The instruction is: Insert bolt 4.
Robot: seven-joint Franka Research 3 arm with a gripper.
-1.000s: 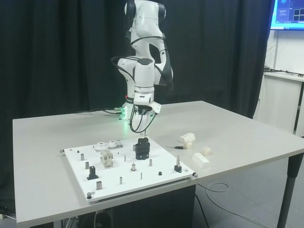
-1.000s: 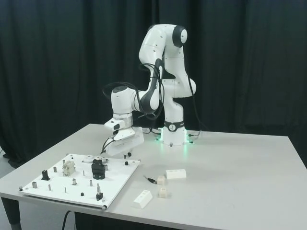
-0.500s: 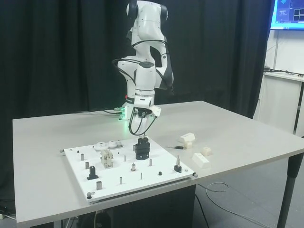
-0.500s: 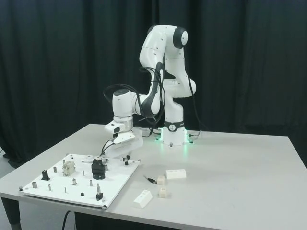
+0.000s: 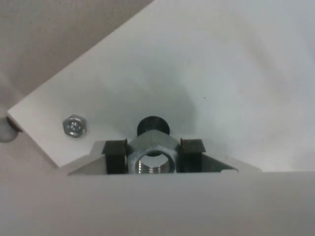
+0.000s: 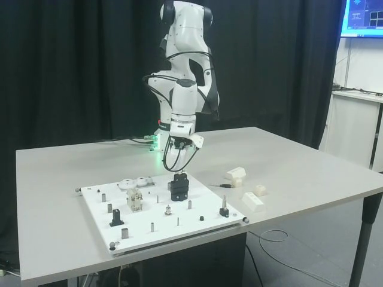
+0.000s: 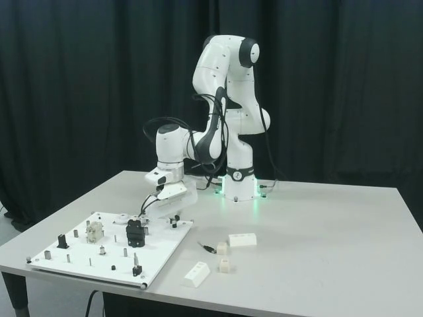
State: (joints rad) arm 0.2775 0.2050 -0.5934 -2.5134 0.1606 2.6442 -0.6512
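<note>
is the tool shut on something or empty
Shut on something: in the wrist view the tool has its two black fingers pressed against both sides of a grey threaded metal hex part, above the white board.

The bolt (image 5: pixel 150 158) looks like bright metal, its bore threaded and its hexagonal faces smooth. The white board (image 5: pixel 231 93) has a matt, smooth finish, as does the grey surface (image 6: pixel 299 161). The arm (image 7: pixel 221 79) wears glossy white plastic shells, and the black curtain (image 7: pixel 344 86) hangs as matt cloth.
</note>
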